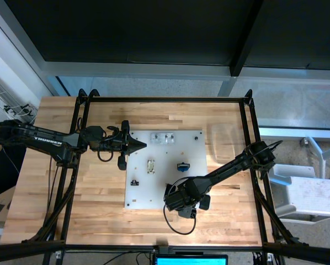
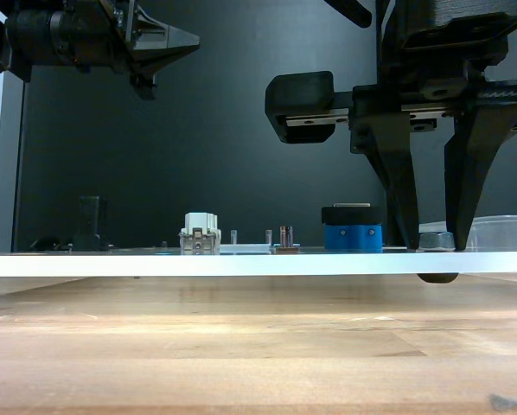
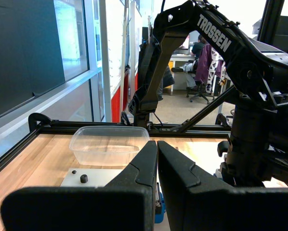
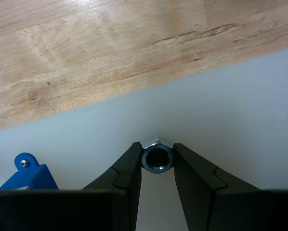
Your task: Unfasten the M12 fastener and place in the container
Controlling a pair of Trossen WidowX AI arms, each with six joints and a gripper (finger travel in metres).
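Note:
The small silver M12 nut (image 4: 157, 159) (image 2: 437, 240) sits down at the white board's (image 1: 154, 193) near right edge, on its stud, whose ribs are hidden. My right gripper (image 4: 157, 155) (image 2: 436, 244) points straight down and is shut on the nut, one finger on each side. In the high view its wrist (image 1: 186, 197) covers the nut. The clear container (image 1: 223, 141) (image 3: 109, 144) lies on the table right of the board, with nothing in it. My left gripper (image 1: 143, 145) (image 3: 157, 144) hangs shut, holding nothing, high over the board's far left edge.
A blue block (image 1: 182, 166) (image 2: 352, 229) stands on the board just beyond the right gripper. A white connector (image 2: 200, 235), small silver posts (image 1: 162, 138) and a black post (image 1: 196, 138) also stand on the board. Black frame rails (image 1: 248, 138) border the table.

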